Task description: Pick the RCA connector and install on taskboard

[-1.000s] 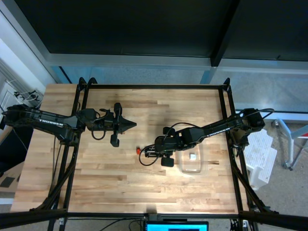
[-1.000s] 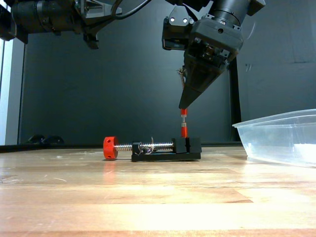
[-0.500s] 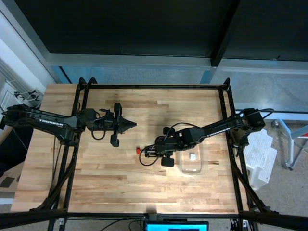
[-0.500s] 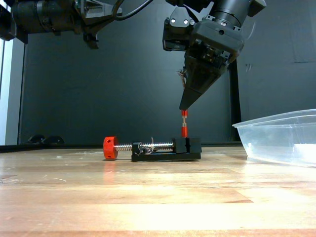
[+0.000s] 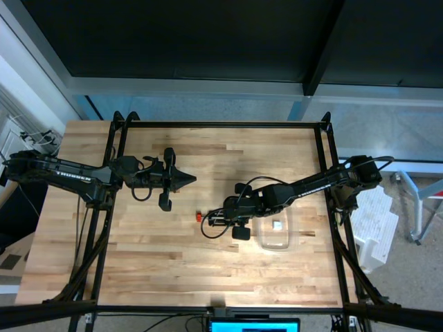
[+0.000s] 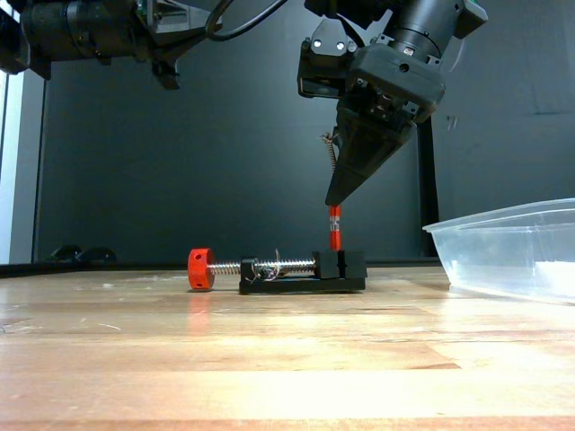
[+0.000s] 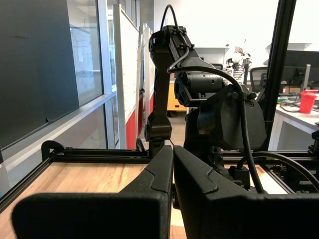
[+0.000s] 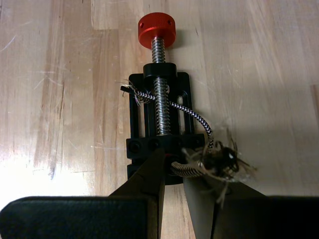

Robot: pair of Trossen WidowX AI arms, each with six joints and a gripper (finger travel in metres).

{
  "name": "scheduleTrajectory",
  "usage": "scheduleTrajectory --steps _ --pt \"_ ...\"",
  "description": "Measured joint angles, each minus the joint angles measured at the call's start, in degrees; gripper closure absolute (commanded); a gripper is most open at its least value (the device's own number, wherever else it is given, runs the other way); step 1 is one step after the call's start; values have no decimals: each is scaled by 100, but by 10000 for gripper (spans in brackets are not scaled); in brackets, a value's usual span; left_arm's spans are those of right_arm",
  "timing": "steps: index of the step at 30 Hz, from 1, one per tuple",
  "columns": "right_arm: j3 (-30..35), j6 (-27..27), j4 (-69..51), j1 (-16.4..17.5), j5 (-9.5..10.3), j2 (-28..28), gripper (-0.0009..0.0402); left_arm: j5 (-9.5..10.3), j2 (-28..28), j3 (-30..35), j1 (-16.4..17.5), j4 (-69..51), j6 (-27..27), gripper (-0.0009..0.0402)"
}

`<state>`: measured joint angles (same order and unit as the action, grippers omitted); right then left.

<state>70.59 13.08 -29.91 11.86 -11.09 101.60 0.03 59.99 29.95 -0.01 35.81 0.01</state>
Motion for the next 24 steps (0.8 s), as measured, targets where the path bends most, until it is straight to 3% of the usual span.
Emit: scheduleTrajectory --steps 24 --pt "-131 -59 262 -50 24 225 393 2 2 0 0 0 0 393"
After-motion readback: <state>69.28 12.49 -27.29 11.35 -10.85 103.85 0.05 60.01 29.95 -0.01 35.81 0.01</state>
